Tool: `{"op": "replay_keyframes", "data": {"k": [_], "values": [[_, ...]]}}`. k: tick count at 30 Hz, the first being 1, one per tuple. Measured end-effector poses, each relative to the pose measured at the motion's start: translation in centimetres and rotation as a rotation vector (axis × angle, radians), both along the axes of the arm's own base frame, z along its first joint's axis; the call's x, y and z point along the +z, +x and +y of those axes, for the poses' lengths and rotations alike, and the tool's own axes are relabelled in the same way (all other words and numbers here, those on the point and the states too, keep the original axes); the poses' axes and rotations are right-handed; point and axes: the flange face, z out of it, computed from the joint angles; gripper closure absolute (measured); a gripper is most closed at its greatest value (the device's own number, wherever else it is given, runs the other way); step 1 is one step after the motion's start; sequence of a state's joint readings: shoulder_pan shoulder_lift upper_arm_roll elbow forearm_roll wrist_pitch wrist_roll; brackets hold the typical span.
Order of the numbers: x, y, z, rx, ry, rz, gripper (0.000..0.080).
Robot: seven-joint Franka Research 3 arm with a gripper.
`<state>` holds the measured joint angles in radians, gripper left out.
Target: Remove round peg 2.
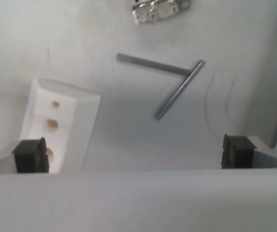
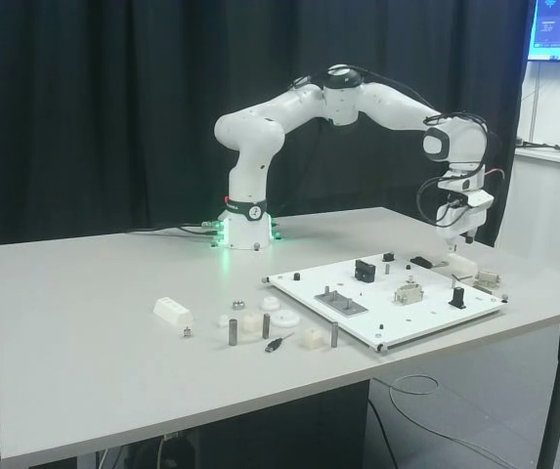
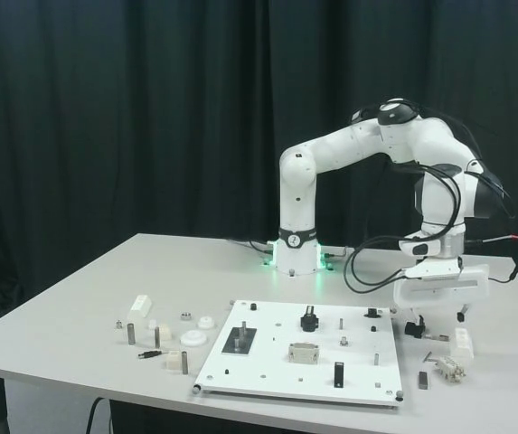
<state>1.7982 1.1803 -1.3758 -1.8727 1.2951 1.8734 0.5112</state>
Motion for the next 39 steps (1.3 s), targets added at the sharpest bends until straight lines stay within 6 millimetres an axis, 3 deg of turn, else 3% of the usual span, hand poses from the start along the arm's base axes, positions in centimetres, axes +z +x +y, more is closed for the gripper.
{"op": "replay_keyframes", "data": {"k": [14,28,39], "values": [[0.6,4.1,-3.9,0.007,-0.009,-0.07,0.0003],[-1.1,8.2,-8.2,-0.009,-0.034,-0.065,0.0003],[-2.2,10.1,-10.8,-0.019,-0.044,-0.049,0.0003]]}}
